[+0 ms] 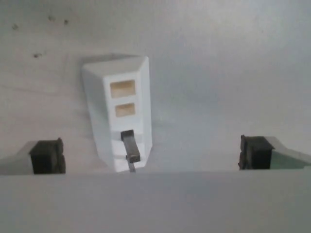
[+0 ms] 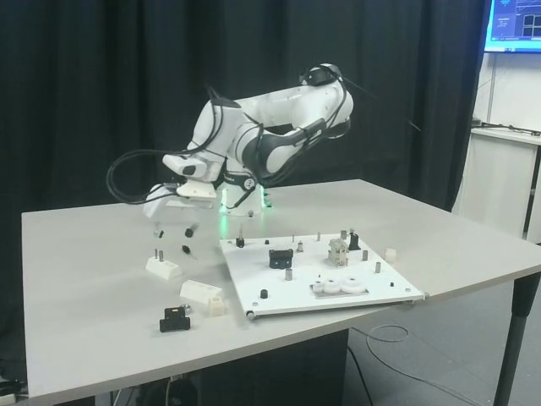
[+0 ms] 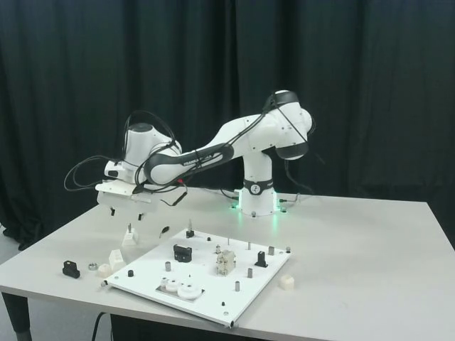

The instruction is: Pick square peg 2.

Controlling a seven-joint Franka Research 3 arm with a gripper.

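The gripper (image 1: 150, 156) hovers with jaws released above the white holder (image 1: 121, 111); square peg 2 (image 1: 130, 148) is not yet grasped.

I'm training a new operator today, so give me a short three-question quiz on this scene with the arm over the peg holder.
1. True or false: the gripper is shut on the square peg.
2. How many slots in the white peg holder have no peg in them? A) none B) two C) four
3. Fill in: the holder stands on the grey table, beside the white ______.

Key: 1 false, the fingers stand wide apart above the holder. 2 B. 3 board.
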